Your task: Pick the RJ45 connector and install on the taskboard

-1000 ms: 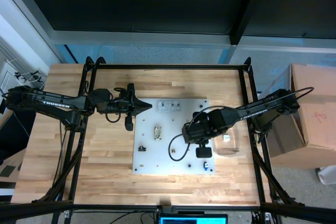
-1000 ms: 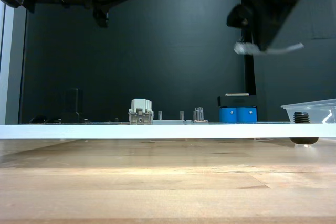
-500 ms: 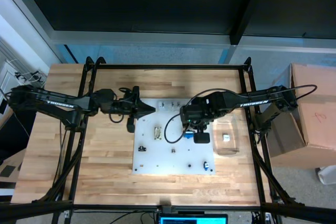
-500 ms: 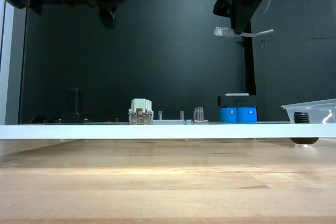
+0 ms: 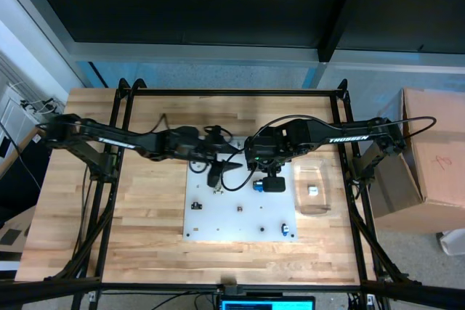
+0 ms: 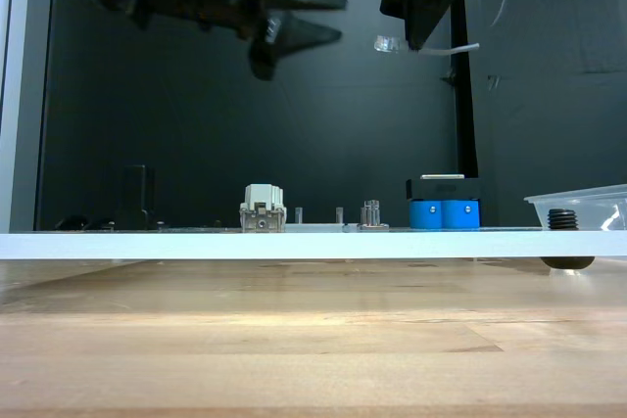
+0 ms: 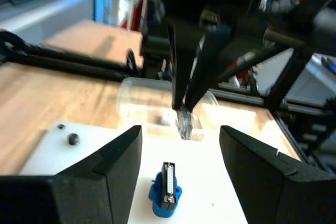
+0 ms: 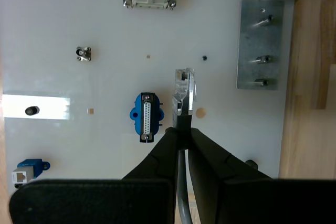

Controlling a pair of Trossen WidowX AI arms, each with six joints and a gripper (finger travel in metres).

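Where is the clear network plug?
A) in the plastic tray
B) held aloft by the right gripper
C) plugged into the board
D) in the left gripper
B: the right gripper pinches the RJ45 connector above the board; the left gripper hangs open beside it.

Reads "TROSSEN" in white capitals along the right arm [image 5: 341,139], right of centre in the high view. Shows a pale strip of lettering on the left arm [image 5: 109,141], left of centre, probably the same brand, though the letters cannot be made out. Bears a red handwritten mark, not legible, on the cardboard box [image 5: 430,157] at the right edge.
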